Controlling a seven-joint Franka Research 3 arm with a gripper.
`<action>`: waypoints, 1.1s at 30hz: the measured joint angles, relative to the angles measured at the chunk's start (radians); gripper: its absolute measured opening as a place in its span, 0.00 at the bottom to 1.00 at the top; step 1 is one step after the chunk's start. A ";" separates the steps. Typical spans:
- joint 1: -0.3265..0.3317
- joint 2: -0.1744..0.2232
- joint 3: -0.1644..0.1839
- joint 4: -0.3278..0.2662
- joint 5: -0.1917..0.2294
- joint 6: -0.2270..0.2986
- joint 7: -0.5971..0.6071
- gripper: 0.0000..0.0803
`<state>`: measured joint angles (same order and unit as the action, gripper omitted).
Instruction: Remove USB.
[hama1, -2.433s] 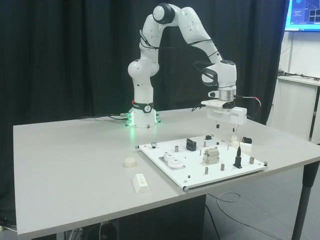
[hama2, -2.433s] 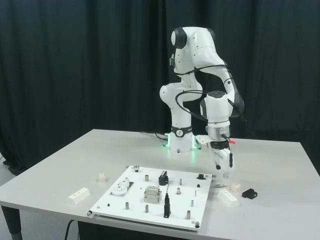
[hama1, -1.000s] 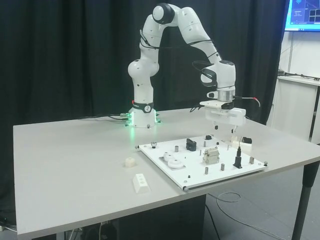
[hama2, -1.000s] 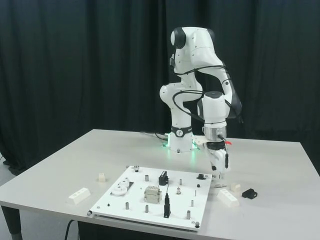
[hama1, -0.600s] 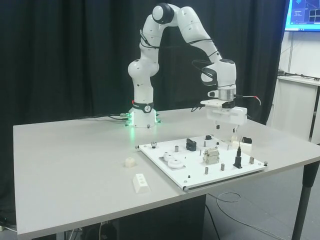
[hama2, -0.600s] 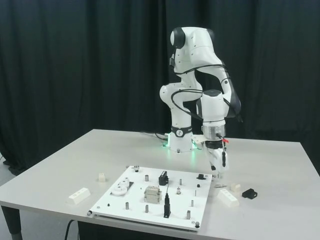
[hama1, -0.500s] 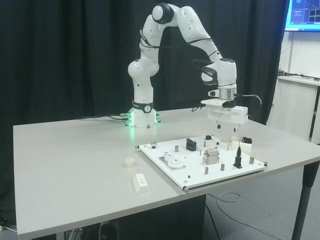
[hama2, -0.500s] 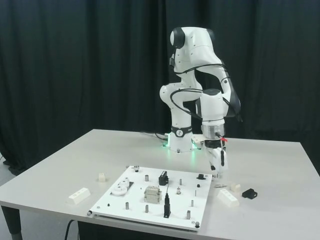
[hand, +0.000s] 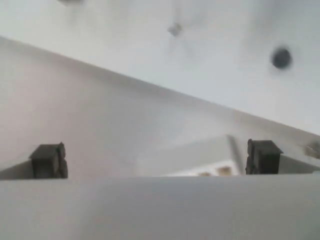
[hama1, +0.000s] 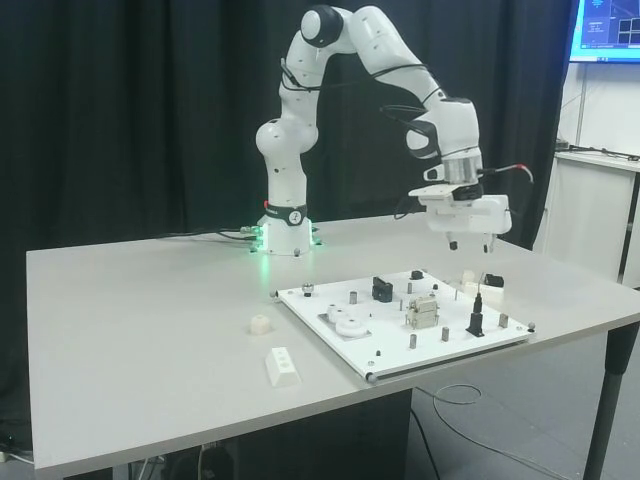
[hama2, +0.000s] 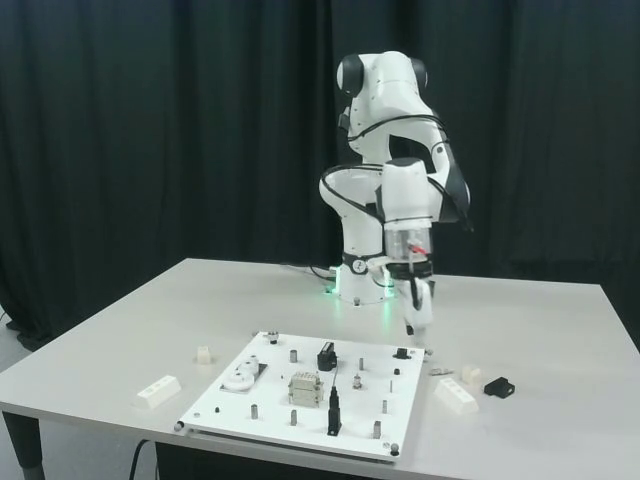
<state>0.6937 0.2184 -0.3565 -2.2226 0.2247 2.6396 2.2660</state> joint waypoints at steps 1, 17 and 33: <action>0.000 0.003 -0.010 0.012 0.000 -0.003 0.000 1.00; 0.000 0.142 -0.174 0.313 -0.001 -0.201 0.000 1.00; -0.007 0.345 -0.308 0.672 0.011 -0.535 -0.001 1.00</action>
<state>0.6871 0.5638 -0.6646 -1.5507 0.2361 2.1045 2.2646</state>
